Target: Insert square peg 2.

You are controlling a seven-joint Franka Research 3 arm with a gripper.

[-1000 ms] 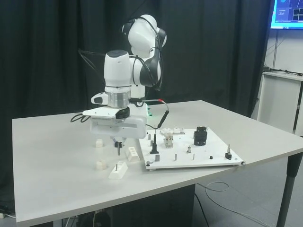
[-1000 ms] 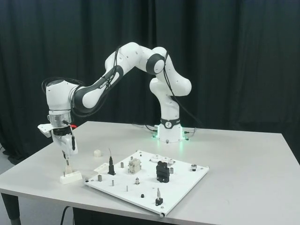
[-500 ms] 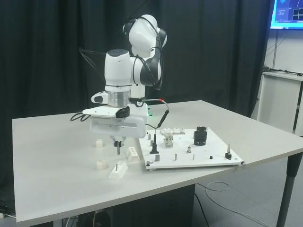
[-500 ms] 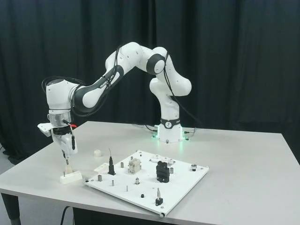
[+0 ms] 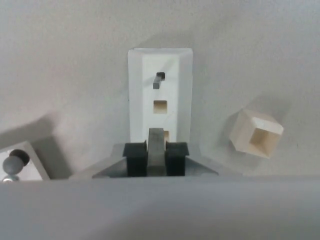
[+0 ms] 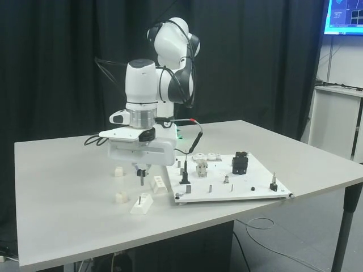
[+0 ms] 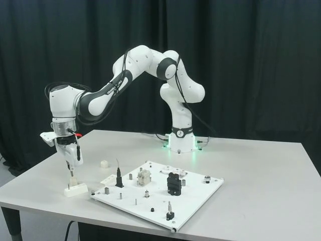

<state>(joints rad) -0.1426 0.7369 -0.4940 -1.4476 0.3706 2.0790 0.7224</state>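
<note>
Your gripper [image 5: 156,159] is clamped on the grey peg [image 5: 156,150], hovering just above the white block [image 5: 160,97] at the table's [image 6: 68,187] near-left. If the peg's edges sit rotated against the square hole [image 5: 160,106], it could jam or tip the block.

Even overhead light falls on the grey table [image 6: 68,170], bright against black curtains [image 7: 261,60]. Soft shadows lie beside the white block [image 5: 160,95] (wrist view), whose nearest edge looks blurred.
</note>
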